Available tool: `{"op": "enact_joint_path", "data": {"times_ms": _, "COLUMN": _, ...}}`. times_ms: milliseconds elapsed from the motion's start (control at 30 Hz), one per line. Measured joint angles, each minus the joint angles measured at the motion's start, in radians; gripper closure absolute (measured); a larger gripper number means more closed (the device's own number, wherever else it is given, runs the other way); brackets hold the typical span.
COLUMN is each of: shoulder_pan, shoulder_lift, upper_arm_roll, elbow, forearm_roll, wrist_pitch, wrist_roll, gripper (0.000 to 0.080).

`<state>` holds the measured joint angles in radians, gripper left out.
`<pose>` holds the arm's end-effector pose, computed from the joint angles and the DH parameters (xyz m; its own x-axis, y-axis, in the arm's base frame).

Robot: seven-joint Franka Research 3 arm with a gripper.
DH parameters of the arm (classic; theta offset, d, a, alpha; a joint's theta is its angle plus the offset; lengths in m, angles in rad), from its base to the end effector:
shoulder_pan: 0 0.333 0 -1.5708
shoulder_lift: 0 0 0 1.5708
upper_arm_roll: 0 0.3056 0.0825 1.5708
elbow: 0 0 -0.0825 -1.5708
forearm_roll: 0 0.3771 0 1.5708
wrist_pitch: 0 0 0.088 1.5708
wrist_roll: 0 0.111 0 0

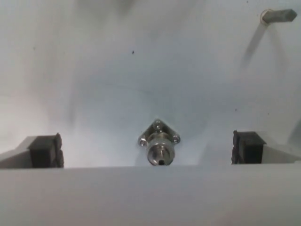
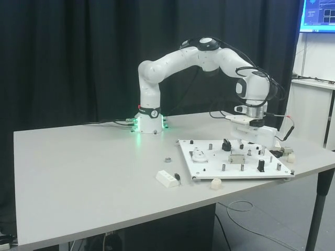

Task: Remove BNC.

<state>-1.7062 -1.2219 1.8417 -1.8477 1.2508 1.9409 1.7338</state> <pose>0.5738 0.2130 0.2033 -0.4483 -0.8933 0.0329 -0.8937 0.4473 -0.0336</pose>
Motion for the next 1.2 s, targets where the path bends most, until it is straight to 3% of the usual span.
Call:
{"op": "enact_joint_path", "data": {"times_ms": 900, "shoulder_pan": 0.000, "shoulder_lift": -0.009, "upper_arm_roll": 0.027, "elbow": -0.014, "forearm_roll": 0.017, "wrist_pitch": 0.031, "wrist_roll": -0.011, "gripper": 0.0003}}
{"op": "enact_joint_path", "data": {"times_ms": 933, "shoulder_pan": 0.000, "shoulder_lift": -0.009, "upper_arm_roll": 0.027, "elbow": -0.014, "forearm_roll": 0.017, "wrist_pitch": 0.032, "wrist_roll": -0.009, "gripper": 0.0258}}
{"op": "enact_joint_path", "data": {"times_ms": 1100, "shoulder_pan": -0.001, "shoulder_lift": -0.009, "upper_arm_roll": 0.026, "elbow": -0.017, "forearm_roll": 0.017, "wrist_pitch": 0.035, "wrist_roll": 0.007, "gripper": 0.0258}}
{"op": "enact_joint_path", "data": {"times_ms": 1133, "shoulder_pan": -0.001, "shoulder_lift": -0.009, "upper_arm_roll": 0.026, "elbow": -0.017, "forearm_roll": 0.017, "wrist_pitch": 0.035, "wrist_roll": 0.009, "gripper": 0.0438}}
{"op": "enact_joint_path", "data": {"times_ms": 1200, "shoulder_pan": -0.001, "shoulder_lift": -0.009, "upper_arm_roll": 0.026, "elbow": -0.018, "forearm_roll": 0.017, "wrist_pitch": 0.036, "wrist_roll": 0.010, "gripper": 0.0438}}
